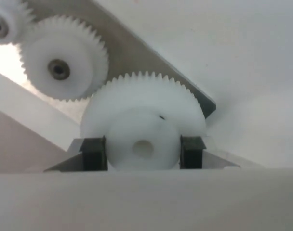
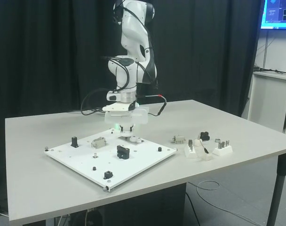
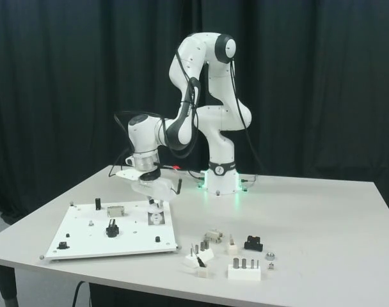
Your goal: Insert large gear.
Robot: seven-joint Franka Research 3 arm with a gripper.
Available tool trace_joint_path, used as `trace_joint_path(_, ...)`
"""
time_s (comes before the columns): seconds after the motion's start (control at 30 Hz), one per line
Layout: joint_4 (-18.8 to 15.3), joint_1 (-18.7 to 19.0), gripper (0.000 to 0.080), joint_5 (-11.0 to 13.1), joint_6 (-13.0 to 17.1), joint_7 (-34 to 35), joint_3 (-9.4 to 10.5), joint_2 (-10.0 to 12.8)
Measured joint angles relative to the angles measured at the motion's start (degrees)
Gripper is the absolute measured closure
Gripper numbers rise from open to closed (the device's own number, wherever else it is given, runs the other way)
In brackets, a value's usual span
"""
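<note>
Pinching the hub of the large gear between black fingertips, the gripper holds it just beside a medium gear already seated on the white board. Only the wrist view shows those teeth; both room views show the arm low over the board on the grey surface, with loose parts at its four o'clock.

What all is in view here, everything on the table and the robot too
Large gear: one, white, held between the fingertips, teeth beside the mounted gears.
Mounted gears: two, white, on the board's gear plate.
Assembly board: one, white, on the table in front of the arm, carrying small black and grey fixtures.
Loose parts: several, white, grey, black, on the table beside the board.
Table: one, grey.
Curtain: black, behind.
Gripper: one, black fingers, shut on the gear hub.
</note>
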Motion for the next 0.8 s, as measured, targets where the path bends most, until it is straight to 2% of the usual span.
trace_joint_path(0.13,0.0,0.0,0.0475,0.0,-0.03,-2.37,-0.08,0.01)
trace_joint_path(0.8,1.2,-0.04,0.0475,0.97,-1.82,-1.4,-0.21,0.82)
